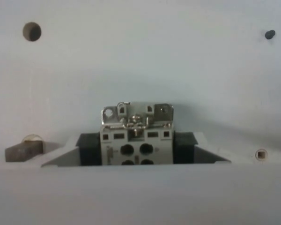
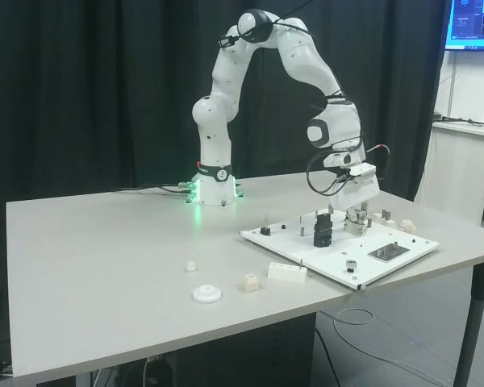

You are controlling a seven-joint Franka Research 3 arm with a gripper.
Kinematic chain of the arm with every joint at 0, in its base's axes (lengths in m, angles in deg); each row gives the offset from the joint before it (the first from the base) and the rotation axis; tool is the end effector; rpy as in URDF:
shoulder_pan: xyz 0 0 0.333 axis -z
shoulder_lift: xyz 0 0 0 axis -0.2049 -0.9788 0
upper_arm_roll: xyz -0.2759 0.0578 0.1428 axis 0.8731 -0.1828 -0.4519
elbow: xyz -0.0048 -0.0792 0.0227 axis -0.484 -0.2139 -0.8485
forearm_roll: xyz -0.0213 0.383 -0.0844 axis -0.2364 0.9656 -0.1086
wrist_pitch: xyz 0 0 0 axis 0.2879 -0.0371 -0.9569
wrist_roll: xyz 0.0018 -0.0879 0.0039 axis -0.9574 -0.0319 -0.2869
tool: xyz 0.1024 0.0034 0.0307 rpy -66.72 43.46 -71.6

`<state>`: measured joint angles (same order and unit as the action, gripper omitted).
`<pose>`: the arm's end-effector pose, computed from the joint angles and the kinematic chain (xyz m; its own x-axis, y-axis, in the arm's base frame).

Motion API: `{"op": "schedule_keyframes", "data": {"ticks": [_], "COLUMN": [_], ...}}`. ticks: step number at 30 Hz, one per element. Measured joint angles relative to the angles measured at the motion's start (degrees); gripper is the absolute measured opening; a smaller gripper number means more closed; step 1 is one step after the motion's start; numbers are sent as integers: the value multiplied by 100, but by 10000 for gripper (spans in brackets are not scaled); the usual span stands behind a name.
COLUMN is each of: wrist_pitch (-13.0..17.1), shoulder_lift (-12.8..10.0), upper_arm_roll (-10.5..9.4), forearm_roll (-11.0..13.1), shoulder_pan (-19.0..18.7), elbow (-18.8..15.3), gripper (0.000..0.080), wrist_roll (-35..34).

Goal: Insert waterproof.

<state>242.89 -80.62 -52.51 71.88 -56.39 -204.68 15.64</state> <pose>0.4983 0.2033 0.2381 0.8504 -0.5023 0.1565 -0.4618 -0.8551 -0.2356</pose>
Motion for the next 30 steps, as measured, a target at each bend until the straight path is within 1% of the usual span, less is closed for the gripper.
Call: {"op": "schedule_keyframes", "data": {"ticks": [7, 20, 30], "wrist_pitch": [-32, -349, -431], "shoulder_lift": [0, -32, -56], "upper_arm_roll": [-4, 34, 39], "forearm_roll": [0, -7, -61], "shoulder_pan": [0, 22, 55], "elbow": [13, 165, 223], "gripper": [321, 321, 321], "wrist_roll": [-12, -14, -11]}}
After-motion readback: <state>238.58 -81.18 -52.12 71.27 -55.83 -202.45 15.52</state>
